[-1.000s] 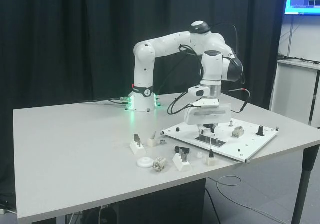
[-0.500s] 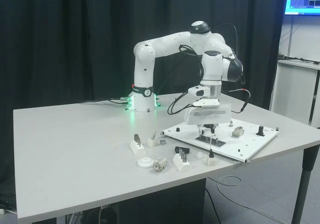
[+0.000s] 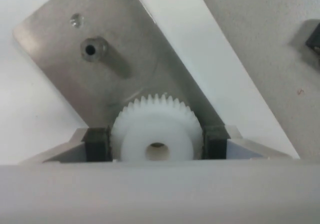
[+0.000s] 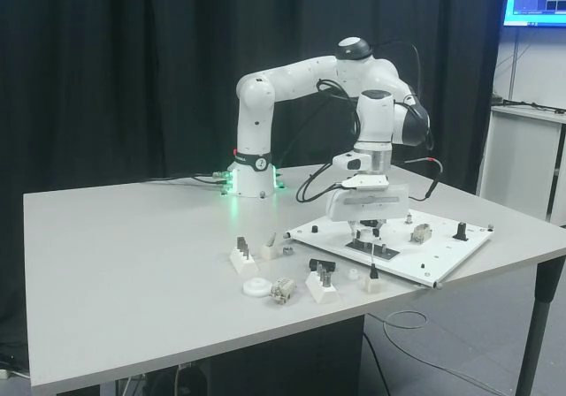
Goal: Insert medium gear.
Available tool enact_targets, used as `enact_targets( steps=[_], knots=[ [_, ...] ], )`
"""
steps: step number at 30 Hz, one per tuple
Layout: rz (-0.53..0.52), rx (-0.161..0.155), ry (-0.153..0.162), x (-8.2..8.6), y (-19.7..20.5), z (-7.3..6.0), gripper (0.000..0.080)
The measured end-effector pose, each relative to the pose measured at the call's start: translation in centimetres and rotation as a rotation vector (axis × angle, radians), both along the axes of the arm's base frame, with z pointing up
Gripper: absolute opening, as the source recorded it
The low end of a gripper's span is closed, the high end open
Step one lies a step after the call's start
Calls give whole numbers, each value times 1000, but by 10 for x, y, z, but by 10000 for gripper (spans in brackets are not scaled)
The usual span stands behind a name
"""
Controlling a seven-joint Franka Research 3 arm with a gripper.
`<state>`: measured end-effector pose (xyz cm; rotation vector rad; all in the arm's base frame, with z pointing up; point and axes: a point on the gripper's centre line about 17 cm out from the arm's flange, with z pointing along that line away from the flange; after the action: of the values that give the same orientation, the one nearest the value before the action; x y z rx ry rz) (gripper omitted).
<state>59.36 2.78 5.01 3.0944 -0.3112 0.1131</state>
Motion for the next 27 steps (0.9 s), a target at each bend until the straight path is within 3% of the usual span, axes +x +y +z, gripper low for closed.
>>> enact_targets(
  steps=[27],
  knots=[
    [-1,-5,-1,-1,-1,-8,395]
  ],
)
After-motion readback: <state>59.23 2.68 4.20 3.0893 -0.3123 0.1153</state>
